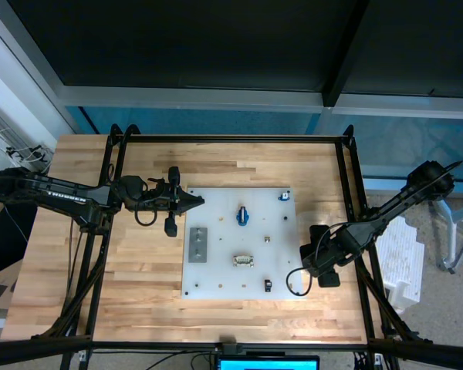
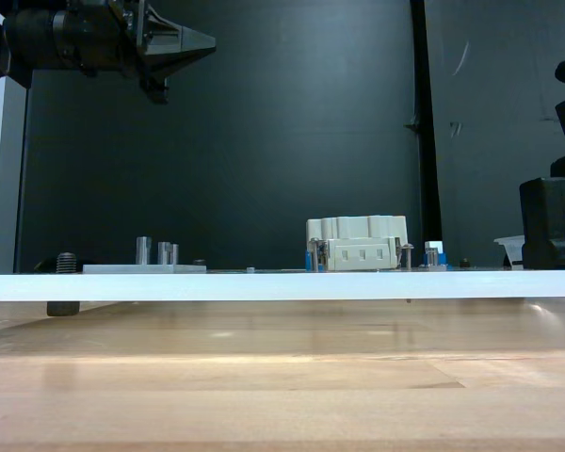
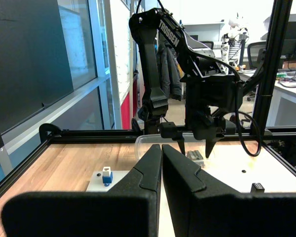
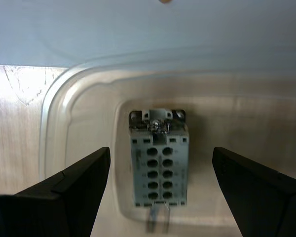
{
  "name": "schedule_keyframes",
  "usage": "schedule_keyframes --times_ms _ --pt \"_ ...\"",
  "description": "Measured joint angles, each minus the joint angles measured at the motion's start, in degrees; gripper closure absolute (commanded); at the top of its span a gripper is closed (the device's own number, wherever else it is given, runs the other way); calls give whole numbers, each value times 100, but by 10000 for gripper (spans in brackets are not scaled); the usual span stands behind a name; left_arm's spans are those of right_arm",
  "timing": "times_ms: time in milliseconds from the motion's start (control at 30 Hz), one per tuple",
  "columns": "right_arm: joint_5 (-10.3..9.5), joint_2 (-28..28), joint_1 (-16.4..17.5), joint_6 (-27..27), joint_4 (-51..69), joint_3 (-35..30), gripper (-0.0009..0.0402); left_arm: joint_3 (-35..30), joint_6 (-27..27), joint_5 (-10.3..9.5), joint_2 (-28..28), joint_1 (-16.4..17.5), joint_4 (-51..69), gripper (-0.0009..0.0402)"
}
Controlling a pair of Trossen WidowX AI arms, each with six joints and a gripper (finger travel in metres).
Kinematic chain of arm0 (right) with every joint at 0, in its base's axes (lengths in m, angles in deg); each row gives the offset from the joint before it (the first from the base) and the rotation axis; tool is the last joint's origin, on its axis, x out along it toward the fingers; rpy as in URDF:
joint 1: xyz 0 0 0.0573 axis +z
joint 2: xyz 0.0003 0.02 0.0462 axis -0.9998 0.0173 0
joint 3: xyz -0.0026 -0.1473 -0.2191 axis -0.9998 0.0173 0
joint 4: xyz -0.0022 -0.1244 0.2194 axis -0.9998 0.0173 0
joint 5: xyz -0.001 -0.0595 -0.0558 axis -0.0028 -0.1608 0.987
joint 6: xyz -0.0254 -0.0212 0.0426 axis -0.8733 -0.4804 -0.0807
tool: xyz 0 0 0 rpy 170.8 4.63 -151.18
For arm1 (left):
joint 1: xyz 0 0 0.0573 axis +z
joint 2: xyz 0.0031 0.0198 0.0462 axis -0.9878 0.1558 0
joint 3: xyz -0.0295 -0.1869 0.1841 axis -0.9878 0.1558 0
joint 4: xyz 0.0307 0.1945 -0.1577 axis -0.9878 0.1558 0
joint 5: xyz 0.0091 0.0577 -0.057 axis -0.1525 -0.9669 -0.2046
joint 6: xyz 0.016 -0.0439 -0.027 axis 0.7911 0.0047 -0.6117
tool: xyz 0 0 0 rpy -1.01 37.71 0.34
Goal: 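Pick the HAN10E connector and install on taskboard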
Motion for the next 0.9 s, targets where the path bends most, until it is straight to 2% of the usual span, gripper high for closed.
schedule_keyframes --times_ms 400,533,667,900 --pt "2 0 -4 -39 -234 247 112 -2 2 0 -2 0 -2 392" --pt "4 0 -4 -39 -234 247 140 -2 0 0 0 0 0 392" --pt "149 0 -4 -39 -234 249 177 0 0 0 -2 0 0 392" --pt "140 0 -4 -37 -234 249 250 -2 2 0 -2 0 0 392"
